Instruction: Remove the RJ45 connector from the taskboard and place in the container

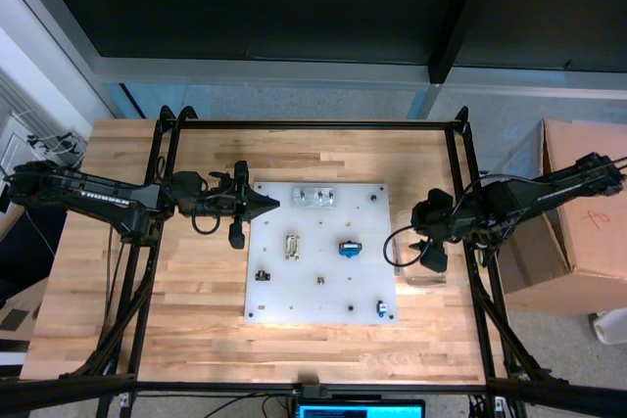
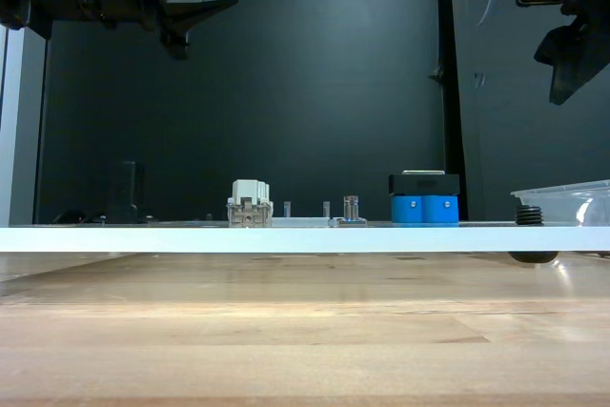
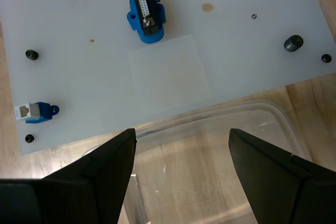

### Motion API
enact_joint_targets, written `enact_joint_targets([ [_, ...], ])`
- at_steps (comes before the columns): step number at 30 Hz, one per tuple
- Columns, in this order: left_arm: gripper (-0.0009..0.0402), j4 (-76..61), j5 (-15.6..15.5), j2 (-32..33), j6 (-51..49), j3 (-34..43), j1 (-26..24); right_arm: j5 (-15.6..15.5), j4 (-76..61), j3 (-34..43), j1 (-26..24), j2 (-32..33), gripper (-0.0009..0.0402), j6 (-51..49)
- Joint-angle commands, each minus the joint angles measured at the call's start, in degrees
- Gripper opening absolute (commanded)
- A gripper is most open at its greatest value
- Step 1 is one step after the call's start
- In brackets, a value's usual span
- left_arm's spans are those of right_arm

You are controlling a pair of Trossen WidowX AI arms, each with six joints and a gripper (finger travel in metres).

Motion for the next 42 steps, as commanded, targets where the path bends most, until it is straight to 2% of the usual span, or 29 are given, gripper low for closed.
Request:
enact_joint_targets([
  [1,0.0000,0.0,0.0,0.0,0.0,0.0,0.0,-1.2,1.0,0.2,4.1,1.8,0.0247,1.0],
  [4,0.0000,0.0,0.0,0.0,0.0,0.0,0.0,-1.3,1.1,0.2,8.6,3.8,0.0247,3.7],
  [9,0.0000,0.0,0.0,0.0,0.0,0.0,0.0,-7.0,2.8,0.2,13.0,8.5,0.0247,8.8],
  [14,0.0000,0.0,0.0,0.0,0.0,0.0,0.0,-10.3,7.3,0.2,17.9,14.5,0.0247,11.7],
  [18,0.0000,0.0,0.0,0.0,0.0,0.0,0.0,-14.4,10.6,0.2,20.2,18.4,0.0247,14.0],
  [23,0.0000,0.0,0.0,0.0,0.0,0.0,0.0,-17.2,14.0,0.1,21.5,22.7,0.0247,14.8],
  [32,0.0000,0.0,0.0,0.0,0.0,0.0,0.0,-17.5,16.7,-3.7,21.4,24.8,0.0247,13.6],
  [40,0.0000,0.0,0.0,0.0,0.0,0.0,0.0,-16.7,16.9,-7.3,16.5,24.3,0.0247,10.1],
  [42,0.0000,0.0,0.0,0.0,0.0,0.0,0.0,-15.6,16.9,-7.7,15.1,23.9,0.0247,9.6],
])
